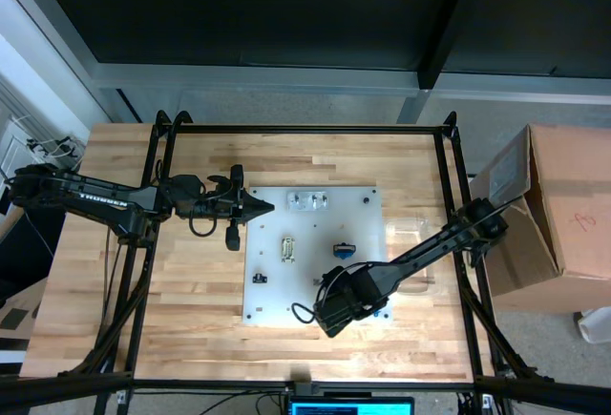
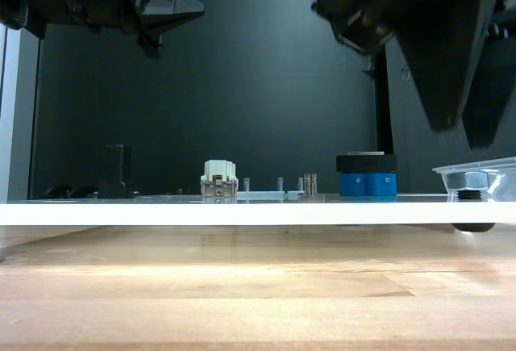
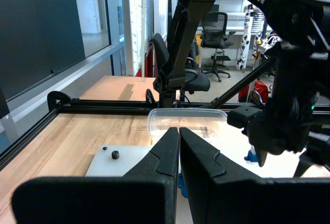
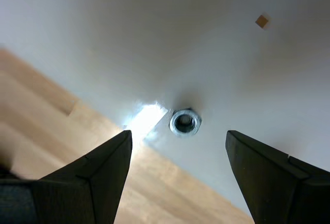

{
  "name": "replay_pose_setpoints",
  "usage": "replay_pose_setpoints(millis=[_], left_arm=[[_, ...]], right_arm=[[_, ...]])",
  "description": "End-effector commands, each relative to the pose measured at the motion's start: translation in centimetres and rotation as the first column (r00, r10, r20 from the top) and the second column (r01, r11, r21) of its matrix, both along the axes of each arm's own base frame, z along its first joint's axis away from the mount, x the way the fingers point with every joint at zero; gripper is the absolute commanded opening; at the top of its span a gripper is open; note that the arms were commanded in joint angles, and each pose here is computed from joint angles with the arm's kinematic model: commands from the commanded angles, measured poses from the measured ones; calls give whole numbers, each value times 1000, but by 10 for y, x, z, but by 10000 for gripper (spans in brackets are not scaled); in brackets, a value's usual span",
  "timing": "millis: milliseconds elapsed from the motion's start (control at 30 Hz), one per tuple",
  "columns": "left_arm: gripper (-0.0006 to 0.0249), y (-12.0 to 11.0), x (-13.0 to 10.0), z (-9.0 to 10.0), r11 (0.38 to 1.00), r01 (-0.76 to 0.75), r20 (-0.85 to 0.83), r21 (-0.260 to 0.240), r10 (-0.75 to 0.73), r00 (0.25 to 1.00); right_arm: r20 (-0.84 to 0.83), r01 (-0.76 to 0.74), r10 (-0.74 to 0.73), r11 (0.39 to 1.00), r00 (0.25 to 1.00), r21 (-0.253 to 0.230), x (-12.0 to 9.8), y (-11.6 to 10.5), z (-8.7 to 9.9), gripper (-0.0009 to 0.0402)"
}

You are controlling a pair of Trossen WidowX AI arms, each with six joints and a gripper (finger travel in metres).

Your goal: Pick the M12 nut and place it on its threads and fasten

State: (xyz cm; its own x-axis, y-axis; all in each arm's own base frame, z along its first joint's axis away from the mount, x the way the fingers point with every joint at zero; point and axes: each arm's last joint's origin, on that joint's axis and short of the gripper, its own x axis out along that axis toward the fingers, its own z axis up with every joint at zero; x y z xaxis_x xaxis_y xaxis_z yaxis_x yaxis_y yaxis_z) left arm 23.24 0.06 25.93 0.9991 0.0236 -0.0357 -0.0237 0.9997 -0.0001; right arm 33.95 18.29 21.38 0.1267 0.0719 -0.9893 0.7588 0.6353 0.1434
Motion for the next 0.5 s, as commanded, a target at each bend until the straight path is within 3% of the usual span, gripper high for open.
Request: replay_pose_setpoints(millis=[33,167,500], left_arm=[[0,0,0,0,1000,0,0,0,0,1000],[0,0,0,0,1000,0,0,0,0,1000],[0,0,0,0,1000,0,0,0,0,1000]], right_arm=[[39,-131,131,991,991,-6,-3,-1,12,254],[62,-363,364,931,929,-19,-8,-2,21,244],[79,-490,491,871,868,-31,-10,-2,25,177]])
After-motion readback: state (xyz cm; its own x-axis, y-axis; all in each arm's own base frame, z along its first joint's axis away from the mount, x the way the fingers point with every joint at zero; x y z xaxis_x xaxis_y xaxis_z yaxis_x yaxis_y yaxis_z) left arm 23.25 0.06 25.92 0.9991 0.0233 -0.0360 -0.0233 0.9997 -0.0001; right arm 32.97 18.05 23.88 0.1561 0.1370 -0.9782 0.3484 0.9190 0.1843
